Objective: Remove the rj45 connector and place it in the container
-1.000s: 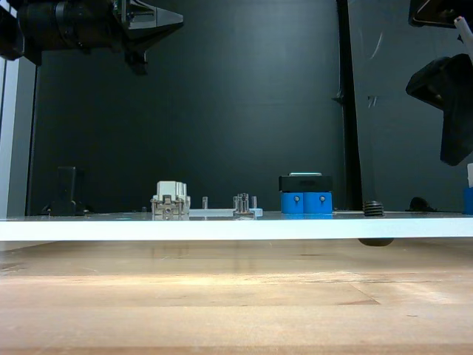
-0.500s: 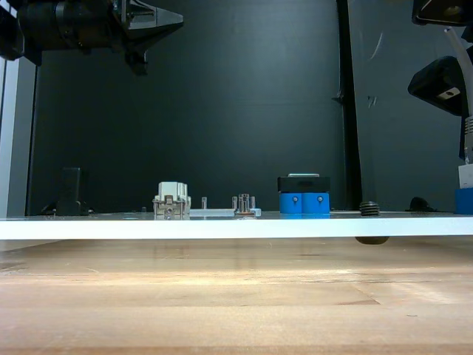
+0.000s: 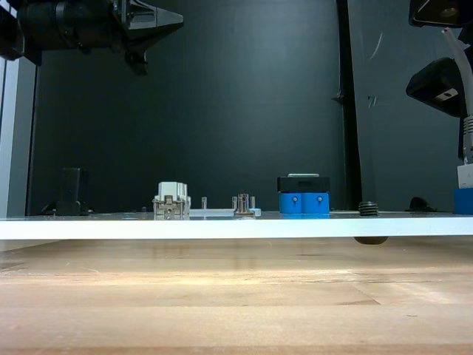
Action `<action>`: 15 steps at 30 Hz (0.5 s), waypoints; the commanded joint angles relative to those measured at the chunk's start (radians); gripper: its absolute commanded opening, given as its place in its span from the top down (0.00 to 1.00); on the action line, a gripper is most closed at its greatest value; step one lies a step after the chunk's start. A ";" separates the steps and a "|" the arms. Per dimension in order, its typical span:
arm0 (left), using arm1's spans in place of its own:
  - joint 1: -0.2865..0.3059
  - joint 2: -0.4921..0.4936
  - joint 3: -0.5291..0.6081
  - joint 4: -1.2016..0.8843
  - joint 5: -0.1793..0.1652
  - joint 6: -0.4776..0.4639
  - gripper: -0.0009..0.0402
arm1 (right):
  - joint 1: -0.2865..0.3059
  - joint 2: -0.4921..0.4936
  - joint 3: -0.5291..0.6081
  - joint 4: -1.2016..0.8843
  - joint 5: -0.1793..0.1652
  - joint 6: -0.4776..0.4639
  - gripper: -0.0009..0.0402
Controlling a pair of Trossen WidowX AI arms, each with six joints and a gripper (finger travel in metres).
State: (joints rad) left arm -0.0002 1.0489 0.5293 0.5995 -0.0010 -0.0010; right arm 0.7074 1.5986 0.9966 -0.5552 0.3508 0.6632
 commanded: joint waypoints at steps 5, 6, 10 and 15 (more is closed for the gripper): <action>0.000 0.000 0.000 0.000 0.000 0.000 0.98 | 0.002 -0.005 0.000 0.008 -0.003 -0.023 0.98; 0.000 0.000 0.000 0.000 0.000 0.000 0.98 | 0.002 -0.008 0.000 0.008 -0.003 -0.026 0.98; 0.000 0.000 0.000 0.000 0.000 0.000 0.98 | 0.002 -0.021 0.000 0.007 -0.003 -0.034 0.98; 0.000 0.000 0.000 0.000 0.000 0.000 0.98 | 0.002 -0.043 0.000 0.006 -0.003 -0.037 0.98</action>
State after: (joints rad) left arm -0.0002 1.0489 0.5293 0.5999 -0.0010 -0.0010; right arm 0.7086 1.5585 0.9951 -0.5430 0.3447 0.6289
